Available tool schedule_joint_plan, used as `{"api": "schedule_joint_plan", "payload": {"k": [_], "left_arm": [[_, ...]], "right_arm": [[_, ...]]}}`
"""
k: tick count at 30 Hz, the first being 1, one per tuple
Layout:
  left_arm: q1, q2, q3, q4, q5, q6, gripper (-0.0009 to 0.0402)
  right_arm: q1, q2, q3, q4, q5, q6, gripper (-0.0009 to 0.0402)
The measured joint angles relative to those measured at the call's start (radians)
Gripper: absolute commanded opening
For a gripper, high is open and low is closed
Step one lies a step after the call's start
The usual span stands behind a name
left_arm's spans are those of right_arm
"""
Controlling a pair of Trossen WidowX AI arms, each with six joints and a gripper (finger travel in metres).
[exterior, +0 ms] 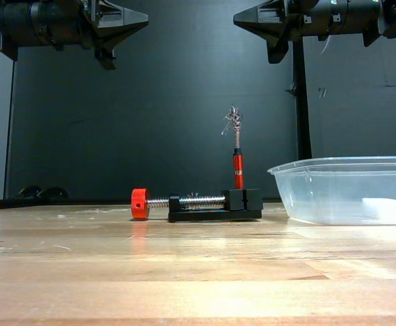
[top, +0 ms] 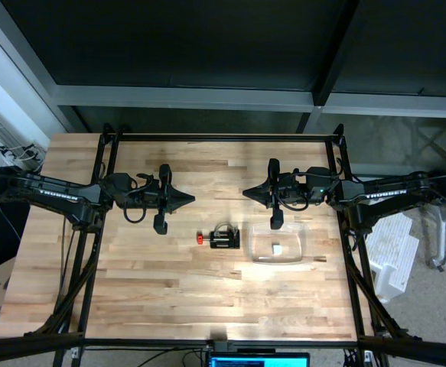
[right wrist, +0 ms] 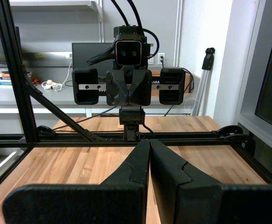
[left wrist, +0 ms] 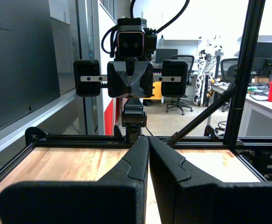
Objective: Remove the RCA connector from the receptacle and place in the container
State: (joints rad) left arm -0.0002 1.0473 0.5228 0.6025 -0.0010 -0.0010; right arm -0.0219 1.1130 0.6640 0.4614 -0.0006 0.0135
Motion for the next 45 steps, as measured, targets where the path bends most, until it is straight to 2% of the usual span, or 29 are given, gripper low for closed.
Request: {"api": "schedule_joint_plan", "payload": {"k": [22, 26, 28, 33, 38, 45], "left_arm": [[0.000, 0.000, 0.000, 0.000, 0.000, 0.000, 0.0000], [0.000, 0.000, 0.000, 0.000, 0.000, 0.000, 0.0000], [0.000, 0.000, 0.000, 0.000, 0.000, 0.000, 0.0000], [0.000, 0.000, 0.000, 0.000, 0.000, 0.000, 0.0000], [0.000, 0.000, 0.000, 0.000, 0.000, 0.000, 0.0000], [0.000, 0.000, 0.000, 0.000, 0.000, 0.000, 0.0000]], "right_arm": [[0.000, 0.000, 0.000, 0.000, 0.000, 0.001, 0.0000], [0.001, 0.000, 0.008, -0.018, 0.000, 0.060, 0.0000], [0.002, 0.000, 0.031, -0.074, 0.000, 0.089, 0.0000], [0.016, 0.002, 0.101, -0.256, 0.000, 0.087, 0.0000], [0.033, 0.011, 0.187, -0.506, 0.012, 0.112, 0.0000], [0.067, 0.093, 0.312, -0.806, 0.019, 0.135, 0.0000]]}}
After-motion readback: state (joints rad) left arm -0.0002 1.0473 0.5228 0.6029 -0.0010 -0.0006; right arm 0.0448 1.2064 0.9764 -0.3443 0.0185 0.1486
